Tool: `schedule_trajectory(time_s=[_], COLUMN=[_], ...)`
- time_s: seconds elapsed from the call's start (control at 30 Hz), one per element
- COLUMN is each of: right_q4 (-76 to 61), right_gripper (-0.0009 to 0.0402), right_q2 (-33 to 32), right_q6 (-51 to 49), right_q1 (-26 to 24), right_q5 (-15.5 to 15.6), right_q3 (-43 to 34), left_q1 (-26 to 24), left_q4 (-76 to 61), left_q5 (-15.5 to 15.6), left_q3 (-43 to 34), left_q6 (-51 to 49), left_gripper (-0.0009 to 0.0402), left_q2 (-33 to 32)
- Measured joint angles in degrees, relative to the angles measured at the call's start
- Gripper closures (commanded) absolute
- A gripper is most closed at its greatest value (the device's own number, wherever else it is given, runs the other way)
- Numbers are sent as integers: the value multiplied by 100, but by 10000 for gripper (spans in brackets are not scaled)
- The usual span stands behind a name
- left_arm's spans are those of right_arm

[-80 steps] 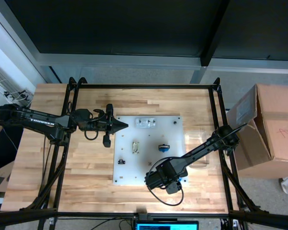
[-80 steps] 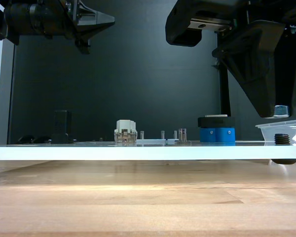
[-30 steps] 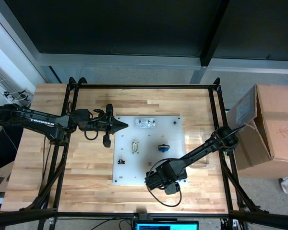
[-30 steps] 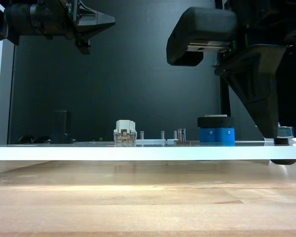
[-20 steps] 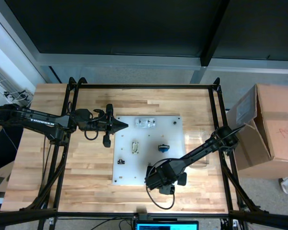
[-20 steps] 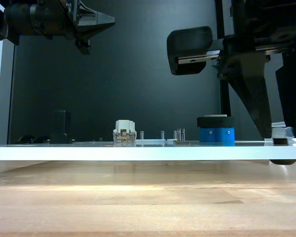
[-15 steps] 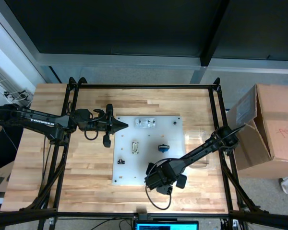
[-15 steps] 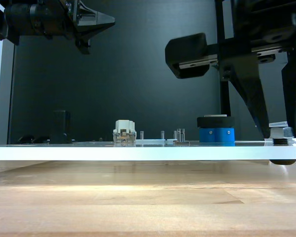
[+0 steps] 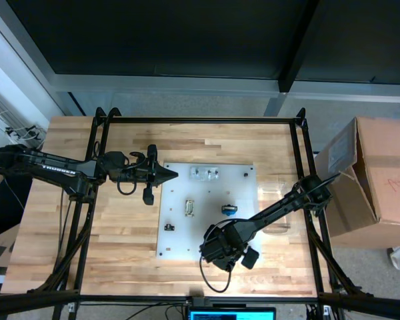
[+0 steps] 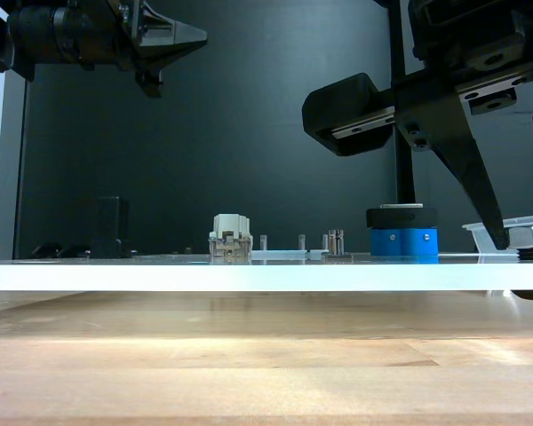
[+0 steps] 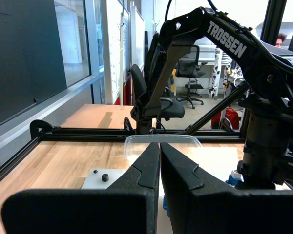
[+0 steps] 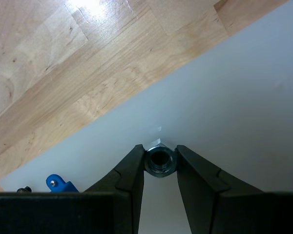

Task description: Pick the M12 nut and place it on its threads and fasten

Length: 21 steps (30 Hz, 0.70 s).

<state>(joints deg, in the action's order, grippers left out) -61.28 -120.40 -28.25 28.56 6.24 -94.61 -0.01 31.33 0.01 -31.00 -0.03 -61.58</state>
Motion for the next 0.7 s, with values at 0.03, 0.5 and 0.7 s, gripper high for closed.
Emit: schedule_trajectory(time_s=[0.03, 0.5, 0.7], right_q4=[-2, 55, 212], right_gripper=[392, 393, 393], right_q2=[0, 22, 50], right_q6=[24, 229, 245], right_q1=[0, -4, -35], right_q5=[-4, -413, -498], right_q3=[0, 59, 142], left_q1=[0, 0, 0], left_q4=[0, 0, 0], left_q5=[2, 2, 0], left_q3=[0, -2, -2], left_q6=[2, 0, 2], left_gripper=[393, 393, 393], left_q2=[0, 0, 0])
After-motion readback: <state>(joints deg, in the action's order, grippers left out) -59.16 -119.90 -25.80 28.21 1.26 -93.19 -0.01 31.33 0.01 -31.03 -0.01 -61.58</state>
